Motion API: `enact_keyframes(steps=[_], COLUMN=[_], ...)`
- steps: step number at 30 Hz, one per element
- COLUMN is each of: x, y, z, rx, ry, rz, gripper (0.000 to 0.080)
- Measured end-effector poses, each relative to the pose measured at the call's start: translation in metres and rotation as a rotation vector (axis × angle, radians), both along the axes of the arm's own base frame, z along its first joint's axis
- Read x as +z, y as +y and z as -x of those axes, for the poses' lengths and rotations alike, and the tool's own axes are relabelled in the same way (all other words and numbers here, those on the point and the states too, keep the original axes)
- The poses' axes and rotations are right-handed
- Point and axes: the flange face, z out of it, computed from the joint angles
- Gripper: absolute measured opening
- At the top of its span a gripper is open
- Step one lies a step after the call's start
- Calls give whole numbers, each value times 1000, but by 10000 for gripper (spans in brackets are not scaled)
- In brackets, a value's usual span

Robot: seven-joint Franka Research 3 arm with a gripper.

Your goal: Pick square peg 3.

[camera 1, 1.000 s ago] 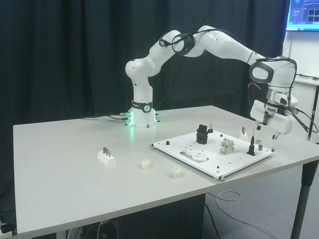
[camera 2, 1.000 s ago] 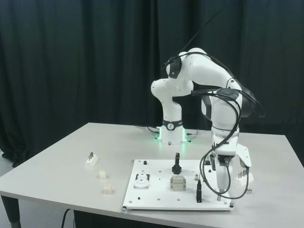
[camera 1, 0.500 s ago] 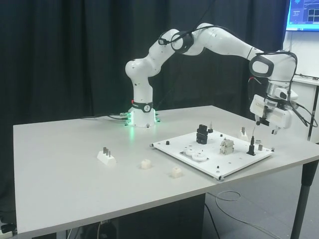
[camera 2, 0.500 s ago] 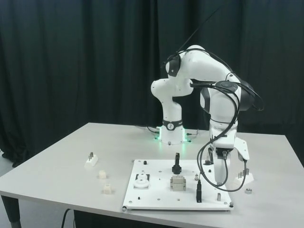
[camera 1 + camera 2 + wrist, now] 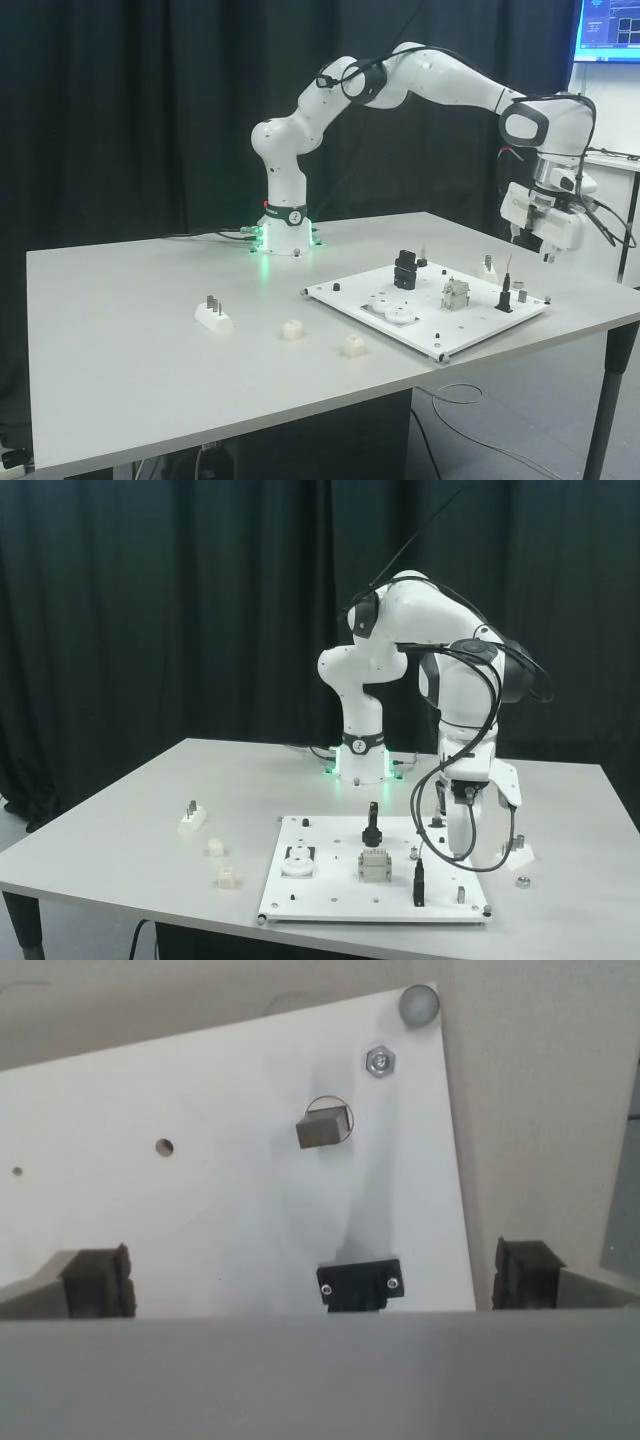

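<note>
A short grey square peg [image 5: 325, 1125] stands upright in a round hole of the white board [image 5: 200, 1220], near the board's corner; it also shows in the second room view as a small grey peg [image 5: 460, 893]. My gripper [image 5: 310, 1276] hangs open above the board with nothing between its fingers [image 5: 95, 1280], well clear of the peg. In the room views the gripper [image 5: 538, 243] [image 5: 482, 835] hovers over the board's far corner, higher than everything standing on it. A black upright holder [image 5: 358, 1285] [image 5: 418, 880] stands close to the peg.
A metal nut [image 5: 378, 1060] lies on the board beside the peg. A gear part [image 5: 374, 865], a black post [image 5: 371, 830] and a white disc [image 5: 296, 862] stand on the board. A white block with pegs [image 5: 515, 852] sits off it. Small white blocks [image 5: 291, 329] lie mid-table.
The gripper has risen from just above the board near the peg and drawn back from it, still holding nothing. The peg has stayed in its hole.
</note>
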Motion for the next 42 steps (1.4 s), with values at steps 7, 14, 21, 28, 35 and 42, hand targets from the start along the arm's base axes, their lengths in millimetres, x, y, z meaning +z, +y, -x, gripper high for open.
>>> enact_keyframes(steps=[7,14,21,28,35,42], x=[8,14,19,22,25,27], y=[-1,-2,-3,-5,-8,-13], z=[1,3,4,4,4,3], rx=[-7,-48,-131,-251,-384,-438], ry=[4,7,8,8,6,8], rz=[1,9,24,44,64,73], gripper=[800,800,800,800,800,800])
